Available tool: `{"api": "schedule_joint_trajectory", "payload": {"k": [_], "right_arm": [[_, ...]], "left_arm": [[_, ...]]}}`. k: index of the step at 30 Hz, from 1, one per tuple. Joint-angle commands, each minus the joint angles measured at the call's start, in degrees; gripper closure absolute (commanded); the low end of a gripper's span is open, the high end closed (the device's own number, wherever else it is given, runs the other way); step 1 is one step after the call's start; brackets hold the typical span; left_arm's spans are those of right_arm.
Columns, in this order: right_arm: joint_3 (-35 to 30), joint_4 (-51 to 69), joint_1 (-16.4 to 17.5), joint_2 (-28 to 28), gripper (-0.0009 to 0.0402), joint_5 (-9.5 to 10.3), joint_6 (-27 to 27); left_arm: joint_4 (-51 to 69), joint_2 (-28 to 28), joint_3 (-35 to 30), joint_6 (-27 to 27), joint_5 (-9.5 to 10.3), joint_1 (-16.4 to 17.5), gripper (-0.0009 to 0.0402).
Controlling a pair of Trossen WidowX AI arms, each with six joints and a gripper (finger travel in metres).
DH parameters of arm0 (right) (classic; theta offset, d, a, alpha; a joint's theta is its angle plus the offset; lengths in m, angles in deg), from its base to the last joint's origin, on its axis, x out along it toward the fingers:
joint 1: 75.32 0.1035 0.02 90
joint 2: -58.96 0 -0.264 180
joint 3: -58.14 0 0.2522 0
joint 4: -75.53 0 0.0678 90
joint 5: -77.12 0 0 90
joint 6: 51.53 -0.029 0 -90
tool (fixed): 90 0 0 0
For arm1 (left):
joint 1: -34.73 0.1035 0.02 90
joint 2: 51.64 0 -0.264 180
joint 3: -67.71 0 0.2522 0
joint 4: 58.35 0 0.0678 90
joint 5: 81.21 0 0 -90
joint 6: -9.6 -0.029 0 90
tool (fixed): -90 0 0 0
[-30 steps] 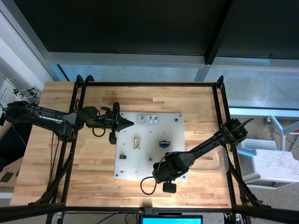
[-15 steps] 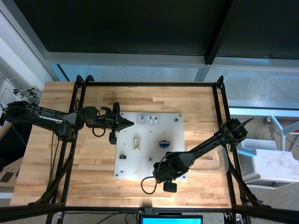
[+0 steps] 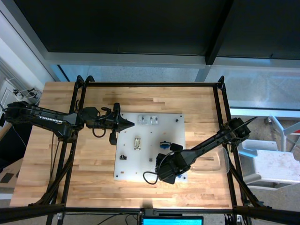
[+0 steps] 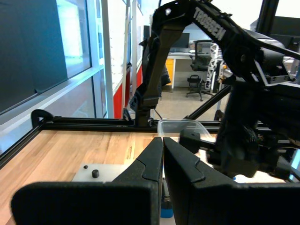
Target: Unfasten the M12 fastener and place in the container
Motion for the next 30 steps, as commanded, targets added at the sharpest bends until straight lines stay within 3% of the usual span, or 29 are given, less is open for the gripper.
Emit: {"api": "schedule_joint_trajectory", "payload": {"k": [1, 7, 10, 24, 30], "right_arm": [[-0.7, -0.5, 0.3, 0.3, 0.0393, 5.88, 0.2], [-3.4, -1.8, 0.4, 0.3, 0.0393, 13.57, 0.5], [-3.4, -3.9, 0.5, -0.1, 0.0393, 15.76, 1.5], [-1.6, -8.3, 0.3, -2.9, 0.0393, 15.8, 5.3], [-0.9, -8.5, 0.2, -2.9, 0.0393, 13.94, 5.4]], "left_arm": [[0.0, 0.1, 0.0, 0.0, -0.07, 0.0, 0.0393], [0.0, 0.0, 0.0, 0.0, -0.07, 0.0, 0.0393], [0.0, 0.0, 0.0, 0.0, -0.07, 0.0, 0.0393], [0.0, 0.0, 0.0, 0.0, -0.07, 0.0, 0.0393], [0.0, 0.0, 0.0, 0.0, -0.07, 0.0, 0.0393]]}}
